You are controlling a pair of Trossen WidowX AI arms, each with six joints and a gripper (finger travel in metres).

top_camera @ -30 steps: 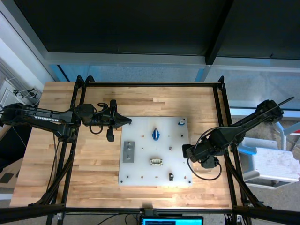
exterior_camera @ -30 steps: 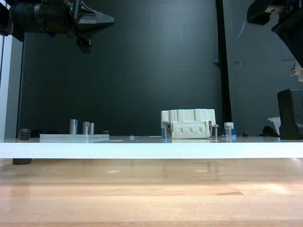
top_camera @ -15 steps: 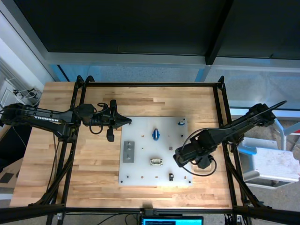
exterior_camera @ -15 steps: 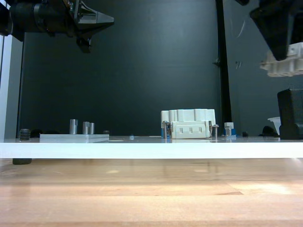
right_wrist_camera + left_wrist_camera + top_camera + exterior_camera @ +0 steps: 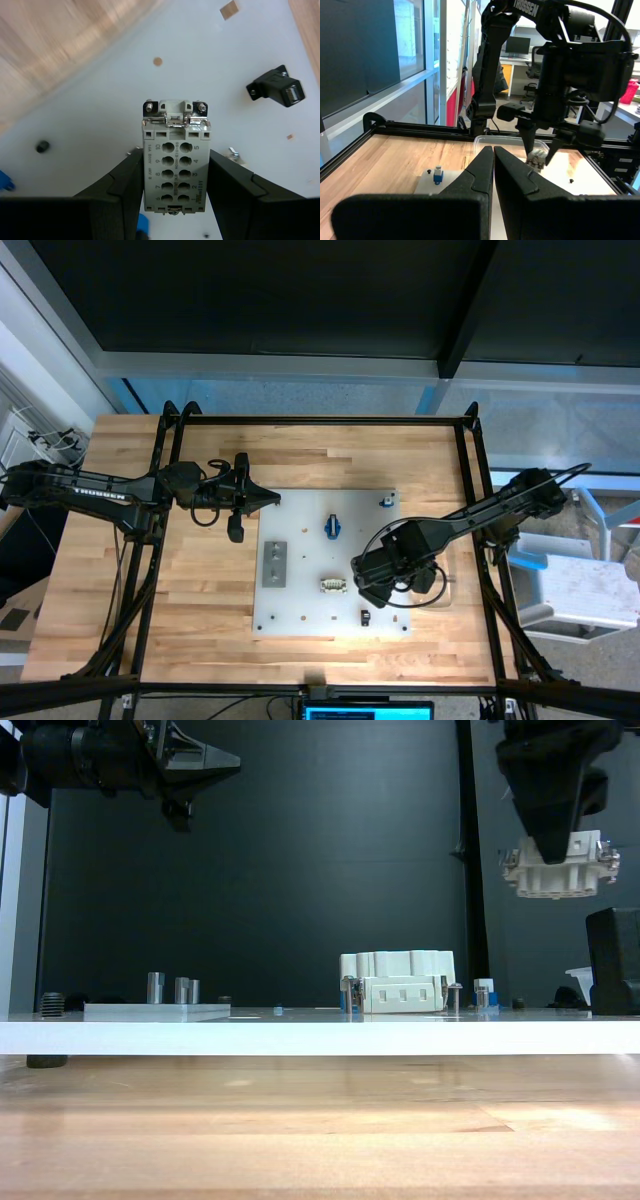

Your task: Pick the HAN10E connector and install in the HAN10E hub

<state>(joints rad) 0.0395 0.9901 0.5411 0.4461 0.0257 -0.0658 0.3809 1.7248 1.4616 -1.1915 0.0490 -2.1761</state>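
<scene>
The HAN10E connector (image 5: 174, 150), an off-white block with numbered contact holes and a metal clip, hangs in the air with my right gripper (image 5: 173, 172) shut on its sides. In the low view the HAN10E connector (image 5: 560, 870) hangs well above the white plate (image 5: 300, 1035), to the right of the HAN10E hub (image 5: 400, 982). From above, my right gripper (image 5: 370, 578) is over the plate (image 5: 300, 615), just right of the hub (image 5: 333, 585). My left gripper (image 5: 268, 500) is parked high at the plate's far left corner, fingers (image 5: 480, 172) shut on nothing.
A grey metal block (image 5: 275, 564) with pegs sits on the plate's left side. A blue upright part (image 5: 332, 526) stands behind the hub. A small black part (image 5: 366, 617) lies near the plate's front, close under my right gripper. Black frame rails border the table.
My right arm has swung left from the plate's right edge to over the plate, carrying the connector closer to the hub. The left arm has not moved.
</scene>
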